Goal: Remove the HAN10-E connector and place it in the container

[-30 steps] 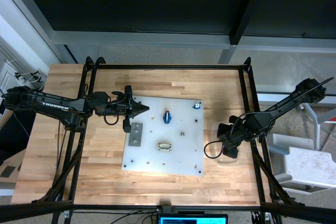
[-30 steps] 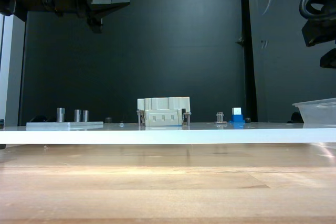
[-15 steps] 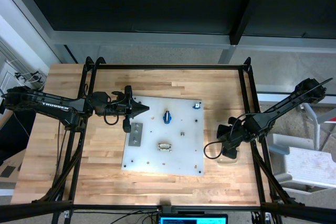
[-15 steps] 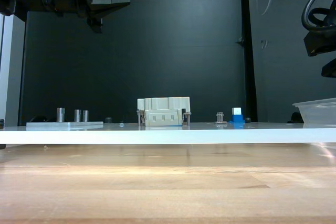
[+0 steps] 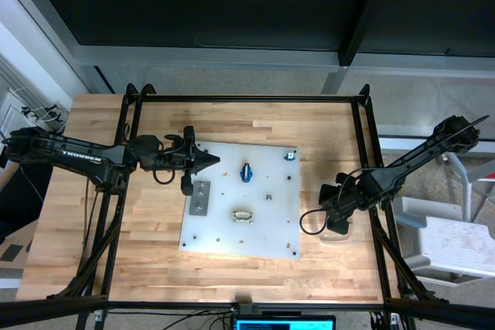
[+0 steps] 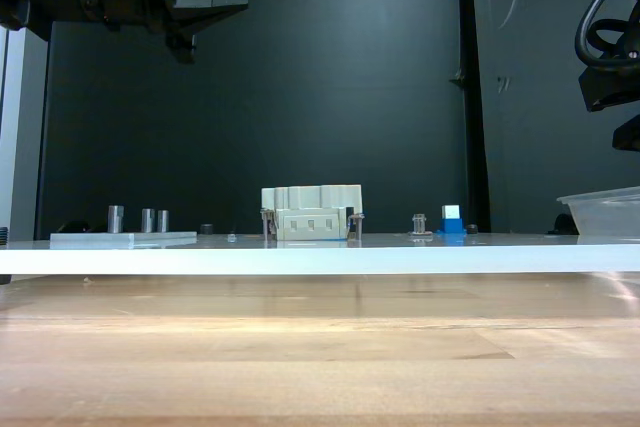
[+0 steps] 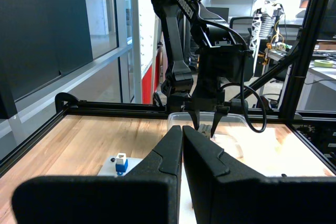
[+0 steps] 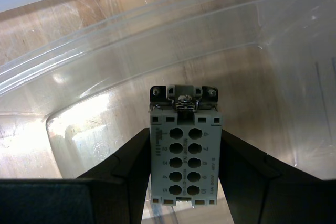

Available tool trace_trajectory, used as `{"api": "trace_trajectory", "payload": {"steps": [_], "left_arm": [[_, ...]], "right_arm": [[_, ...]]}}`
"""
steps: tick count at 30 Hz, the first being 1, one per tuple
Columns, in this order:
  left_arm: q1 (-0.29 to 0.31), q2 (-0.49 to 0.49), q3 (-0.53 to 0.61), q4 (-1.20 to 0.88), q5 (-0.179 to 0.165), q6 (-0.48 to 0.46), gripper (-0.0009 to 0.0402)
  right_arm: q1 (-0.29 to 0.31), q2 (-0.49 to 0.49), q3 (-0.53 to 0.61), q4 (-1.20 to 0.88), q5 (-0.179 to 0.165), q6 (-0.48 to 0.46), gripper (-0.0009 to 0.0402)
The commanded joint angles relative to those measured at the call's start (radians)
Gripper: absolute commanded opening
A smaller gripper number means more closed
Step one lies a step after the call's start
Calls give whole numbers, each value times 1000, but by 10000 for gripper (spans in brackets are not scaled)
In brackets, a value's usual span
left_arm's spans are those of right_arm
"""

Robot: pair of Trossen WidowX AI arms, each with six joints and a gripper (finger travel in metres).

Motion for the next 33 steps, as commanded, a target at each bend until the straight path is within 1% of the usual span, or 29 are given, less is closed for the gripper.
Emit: {"api": "trace_trajectory", "payload": {"steps": [1, 12, 17, 22, 23, 25, 27, 30, 33], "left_arm": [[0, 0, 0, 0, 0, 0, 0], [0, 0, 0, 0, 0, 0, 0], [0, 0, 0, 0, 0, 0, 0], [0, 0, 0, 0, 0, 0, 0], [0, 0, 0, 0, 0, 0, 0], [0, 0, 0, 0, 0, 0, 0], [0, 0, 0, 0, 0, 0, 0], [0, 0, 0, 0, 0, 0, 0], [0, 0, 0, 0, 0, 0, 0]], "right_arm": [[0, 1, 0, 1, 0, 5, 142], [1, 1, 0, 2, 0, 22, 231], [1, 1, 0, 2, -2, 21, 258], [1, -1, 0, 1, -13, 21, 264], [1, -2, 0, 1, -26, 21, 263], [1, -4, 2, -1, -35, 20, 263], [1, -5, 20, -27, -29, 18, 263], [1, -7, 68, -97, 2, 13, 263], [1, -7, 119, -167, 2, 12, 263]]}}
